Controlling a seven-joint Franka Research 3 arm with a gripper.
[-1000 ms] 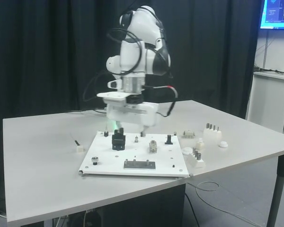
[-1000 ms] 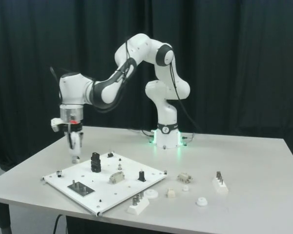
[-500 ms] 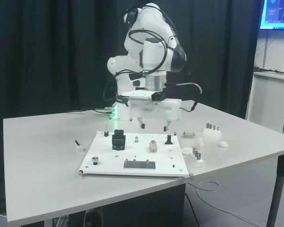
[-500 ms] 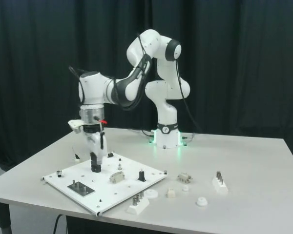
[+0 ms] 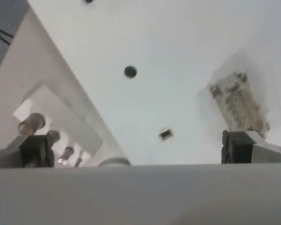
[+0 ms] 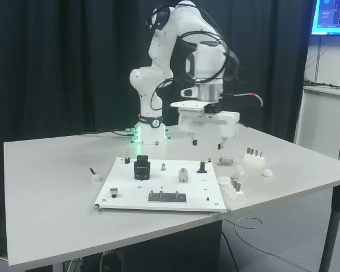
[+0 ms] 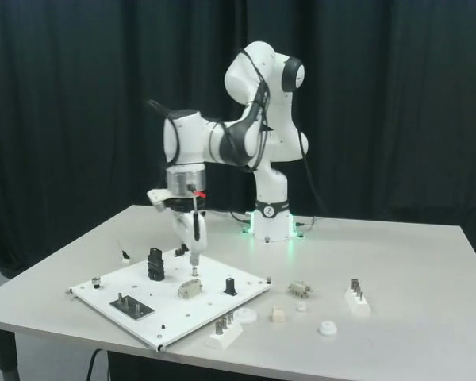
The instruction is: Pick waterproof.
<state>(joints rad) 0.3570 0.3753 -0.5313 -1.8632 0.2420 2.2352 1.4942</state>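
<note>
My first room camera stands off the bench's point(image 6: 51, 187) front, facing the arm point(image 6: 184, 62) and black curtain. My second stands off another side, equally far, with the arm's base behind the white board point(image 7: 143, 302). Both share arm, board and bench. My wrist camera hangs close above the board point(image 5: 168, 51), looking down.

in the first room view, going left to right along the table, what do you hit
small white block with a pin → white board → gripper above the board's far right corner → white holder with three pins → white round cap
</note>
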